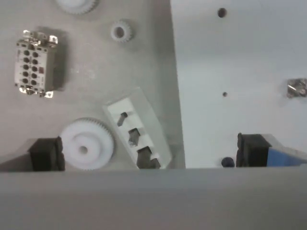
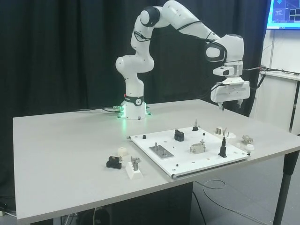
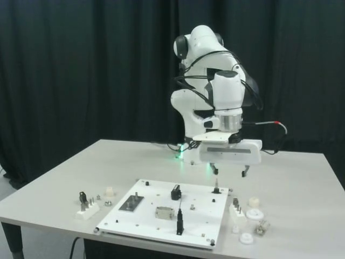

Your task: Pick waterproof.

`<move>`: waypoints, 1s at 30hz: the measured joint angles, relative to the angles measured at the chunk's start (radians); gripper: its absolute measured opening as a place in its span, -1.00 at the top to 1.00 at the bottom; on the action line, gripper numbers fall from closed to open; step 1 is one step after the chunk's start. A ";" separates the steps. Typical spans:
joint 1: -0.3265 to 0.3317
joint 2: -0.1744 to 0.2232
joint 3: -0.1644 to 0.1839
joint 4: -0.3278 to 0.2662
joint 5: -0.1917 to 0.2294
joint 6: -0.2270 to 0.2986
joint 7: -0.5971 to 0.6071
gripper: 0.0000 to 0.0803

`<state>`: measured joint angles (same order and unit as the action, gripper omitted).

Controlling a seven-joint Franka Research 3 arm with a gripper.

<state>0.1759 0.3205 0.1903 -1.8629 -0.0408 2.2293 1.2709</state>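
Wrist view shows the boxy grey multi-pin waterproof connector (image 1: 34, 63) lying on the grey table (image 1: 91, 72), beside white plastic gears (image 1: 87, 144) and a white slotted holder (image 1: 138, 135); the gripper (image 1: 148, 152) hangs above, fingers spread wide, empty.

Black curtain (image 3: 81, 70) hangs in folds behind the whole setup, floor to above frame. Grey table (image 2: 61, 145) w/ flat top fills the room's middle; one dark leg (image 2: 286, 187) shows at its right corner. Far right: a lit screen (image 2: 285, 14) up high, a white cabinet (image 2: 276, 98) below it. Grey floor (image 2: 243, 206) w/ a loose cable (image 2: 213, 183) under the table edge.
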 joint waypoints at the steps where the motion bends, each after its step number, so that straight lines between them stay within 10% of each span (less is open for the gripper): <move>1: 0.004 0.003 0.000 0.003 -0.005 0.002 0.000 -0.99; 30: 0.073 0.093 -0.015 0.049 -0.033 0.085 0.116 -0.99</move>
<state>0.2485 0.4137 0.1757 -1.8142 -0.0733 2.3140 1.3874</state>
